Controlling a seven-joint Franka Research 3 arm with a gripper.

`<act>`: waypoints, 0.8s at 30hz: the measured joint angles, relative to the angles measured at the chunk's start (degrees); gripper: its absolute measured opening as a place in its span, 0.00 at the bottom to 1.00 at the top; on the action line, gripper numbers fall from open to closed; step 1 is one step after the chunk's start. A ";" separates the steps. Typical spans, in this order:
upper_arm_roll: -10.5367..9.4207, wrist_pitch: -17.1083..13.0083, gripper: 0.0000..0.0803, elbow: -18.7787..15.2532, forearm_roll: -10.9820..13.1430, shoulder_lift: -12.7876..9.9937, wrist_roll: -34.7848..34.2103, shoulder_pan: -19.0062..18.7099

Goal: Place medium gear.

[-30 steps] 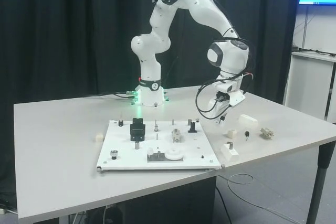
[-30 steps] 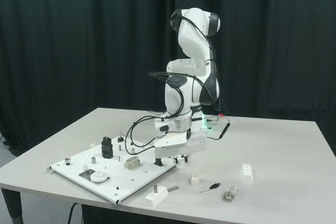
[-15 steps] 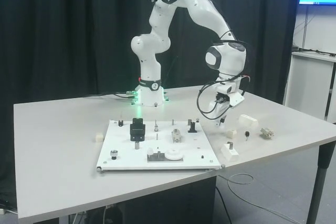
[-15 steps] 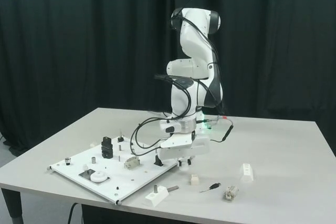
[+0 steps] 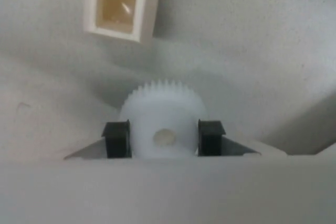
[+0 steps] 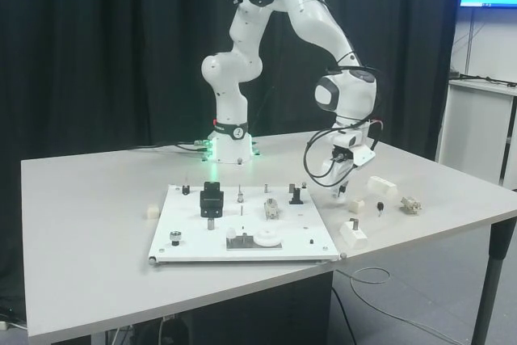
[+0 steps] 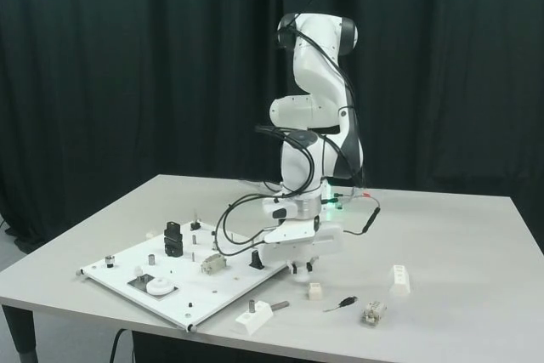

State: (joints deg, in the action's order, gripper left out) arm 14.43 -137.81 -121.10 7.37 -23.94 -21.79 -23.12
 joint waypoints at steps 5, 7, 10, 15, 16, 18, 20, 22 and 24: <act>-0.26 -1.27 0.34 -0.52 0.00 -0.17 0.00 0.00; -0.32 -1.40 0.34 -0.54 0.00 -0.24 0.00 0.00; -0.35 -1.41 0.34 -0.54 -0.06 -0.26 -0.04 0.00; -0.36 -1.41 0.61 -0.54 -0.26 -0.19 -0.72 0.00; -0.37 -1.41 0.61 -0.54 -0.31 -0.14 -0.92 0.00; -0.40 -1.41 0.61 -0.54 -0.45 0.05 -1.40 0.00; -0.44 -1.36 0.61 -0.54 -0.78 0.36 -1.94 0.00; -0.49 -1.27 0.97 -0.54 -1.16 0.74 -2.61 0.00; -0.53 -1.12 0.97 -0.54 -1.42 1.18 -3.33 0.00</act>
State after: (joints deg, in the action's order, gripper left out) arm 13.90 -138.93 -121.63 5.95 -22.76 -25.13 -23.12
